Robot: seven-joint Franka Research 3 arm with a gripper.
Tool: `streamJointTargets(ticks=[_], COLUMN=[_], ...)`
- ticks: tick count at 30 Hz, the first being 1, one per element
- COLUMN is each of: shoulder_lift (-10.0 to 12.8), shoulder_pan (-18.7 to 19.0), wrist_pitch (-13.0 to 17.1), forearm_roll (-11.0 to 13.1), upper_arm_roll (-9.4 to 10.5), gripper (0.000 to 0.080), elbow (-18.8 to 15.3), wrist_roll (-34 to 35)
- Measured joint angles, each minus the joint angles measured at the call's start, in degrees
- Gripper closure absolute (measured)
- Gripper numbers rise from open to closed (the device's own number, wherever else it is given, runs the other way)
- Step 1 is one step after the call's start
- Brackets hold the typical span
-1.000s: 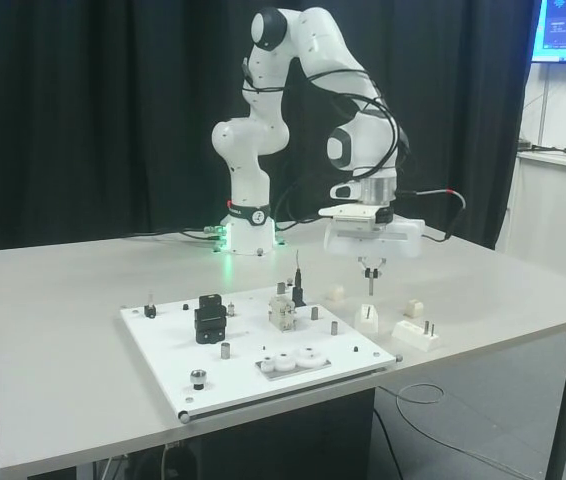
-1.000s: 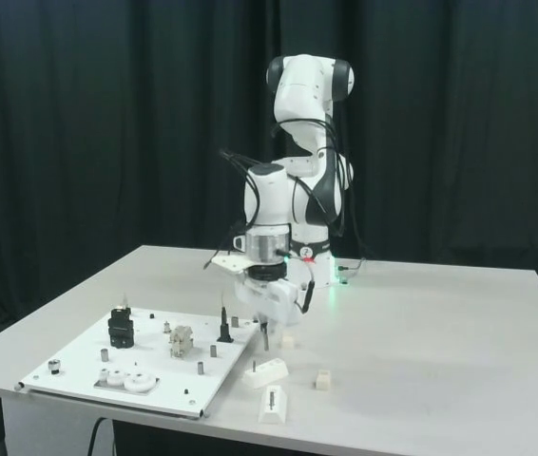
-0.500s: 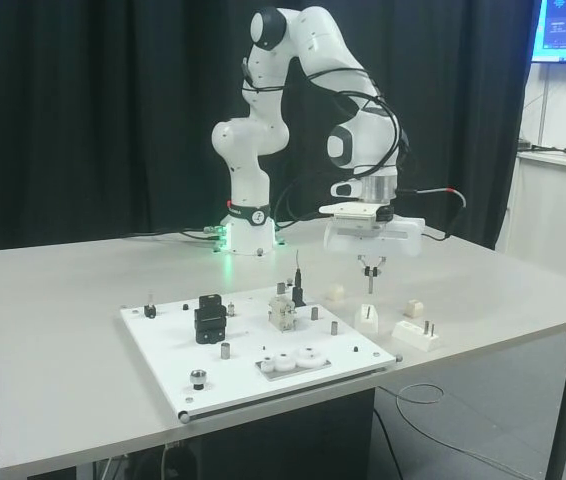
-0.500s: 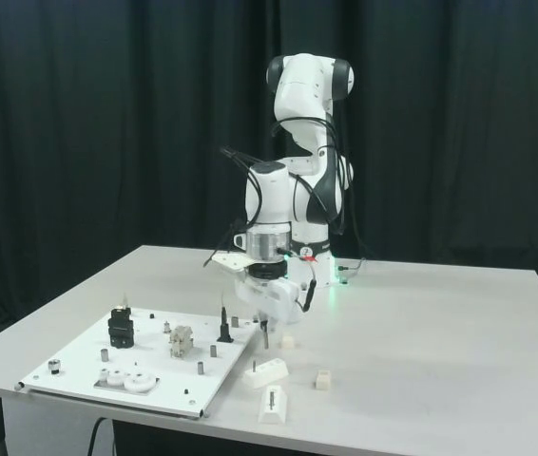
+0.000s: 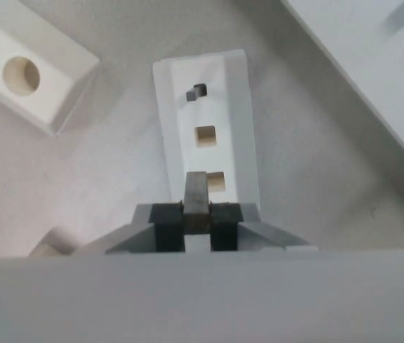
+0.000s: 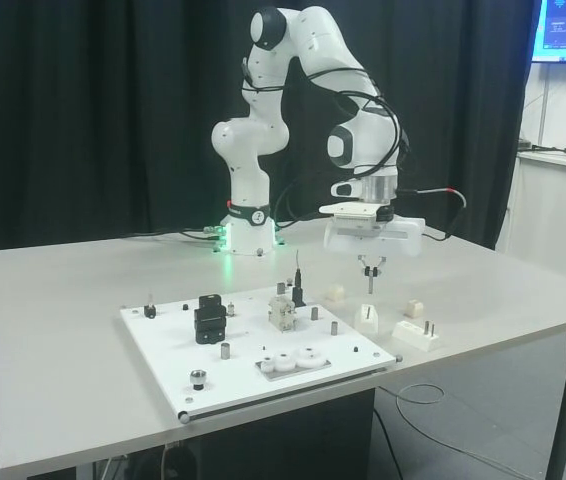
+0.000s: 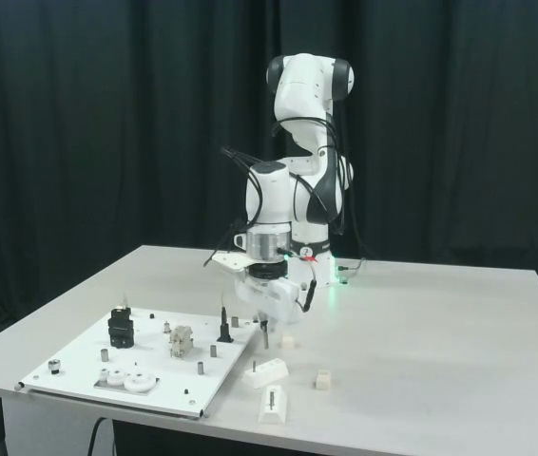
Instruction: Insert square peg 3.
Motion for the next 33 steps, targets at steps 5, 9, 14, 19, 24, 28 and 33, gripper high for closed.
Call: streamJointTargets(ticks=[5, 9, 14, 19, 24, 28, 33], shoulder_lift=[0.00, 0.00, 0.00, 0.00, 0.00, 0.00, -0.02], shoulder_pan=[0.05, 0.10, 0.14, 0.22, 0.29, 0.37, 0.42], wrist_pitch=[0.00, 0.00, 0.00, 0.00, 0.00, 0.00, 0.00], forearm_roll=[-0.05, -0.07, -0.12, -0.45, -0.84, -0.99, -1.87], upper_arm_roll=[0.00, 0.00, 0.00, 0.00, 0.00, 0.00, -0.03], gripper=[0.0729, 0.0729, 0.0730, 0.0730, 0.0730, 0.0730, 0.0730], elbow=[0.00, 0.00, 0.00, 0.00, 0.01, 0.02, 0.05], wrist_roll=[0.00, 0.00, 0.00, 0.00, 0.00, 0.00, 0.00])
